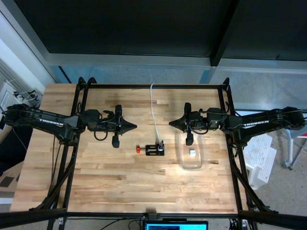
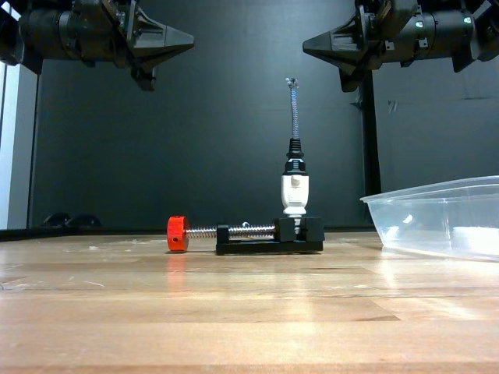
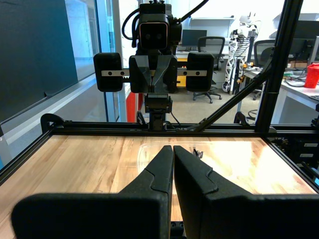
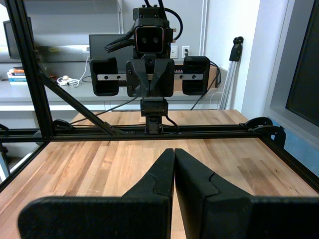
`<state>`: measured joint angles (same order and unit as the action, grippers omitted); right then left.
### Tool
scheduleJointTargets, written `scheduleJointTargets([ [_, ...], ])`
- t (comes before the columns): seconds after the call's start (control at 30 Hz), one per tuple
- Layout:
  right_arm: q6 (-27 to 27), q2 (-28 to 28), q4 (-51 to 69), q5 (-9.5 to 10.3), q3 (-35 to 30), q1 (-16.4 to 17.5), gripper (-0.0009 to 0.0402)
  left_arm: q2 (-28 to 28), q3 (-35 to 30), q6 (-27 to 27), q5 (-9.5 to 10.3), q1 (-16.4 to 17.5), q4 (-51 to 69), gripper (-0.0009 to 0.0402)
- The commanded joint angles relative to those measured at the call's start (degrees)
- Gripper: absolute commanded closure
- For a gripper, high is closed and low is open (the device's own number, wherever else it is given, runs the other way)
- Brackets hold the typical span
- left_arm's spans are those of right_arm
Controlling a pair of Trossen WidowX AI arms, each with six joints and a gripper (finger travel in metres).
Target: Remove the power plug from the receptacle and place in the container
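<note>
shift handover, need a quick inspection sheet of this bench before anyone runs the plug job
surface: wooden table, pale planks
job's things: receptacle upright in black clamp with red knob; power plug not told apart; container right of clamp
clutter: small white cube inside container
grippers: left claw and right claw shut, high above table, tips facing each other
cables: white cord from receptacle toward far edge
surroundings: black frame; screen at near edge
</note>
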<state>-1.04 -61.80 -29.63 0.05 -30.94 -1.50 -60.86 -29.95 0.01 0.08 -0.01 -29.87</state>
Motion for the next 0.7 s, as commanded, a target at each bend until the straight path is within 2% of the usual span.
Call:
scheduleJointTargets([
  [0.03,-0.02,0.0,0.0,0.0,0.0,0.02,0.0393,0.0,0.0,0.0,-0.02,0.0,0.0,0.0393],
  [0.57,-0.17,0.0,0.17,0.04,0.0,0.04,0.0393,0.0,0.0,0.0,-0.02,0.02,0.0,0.0393],
  [0.7,-3.26,0.02,4.2,0.57,-0.98,0.07,0.0393,0.0,0.0,0.0,-0.02,0.02,0.0,0.0393],
])
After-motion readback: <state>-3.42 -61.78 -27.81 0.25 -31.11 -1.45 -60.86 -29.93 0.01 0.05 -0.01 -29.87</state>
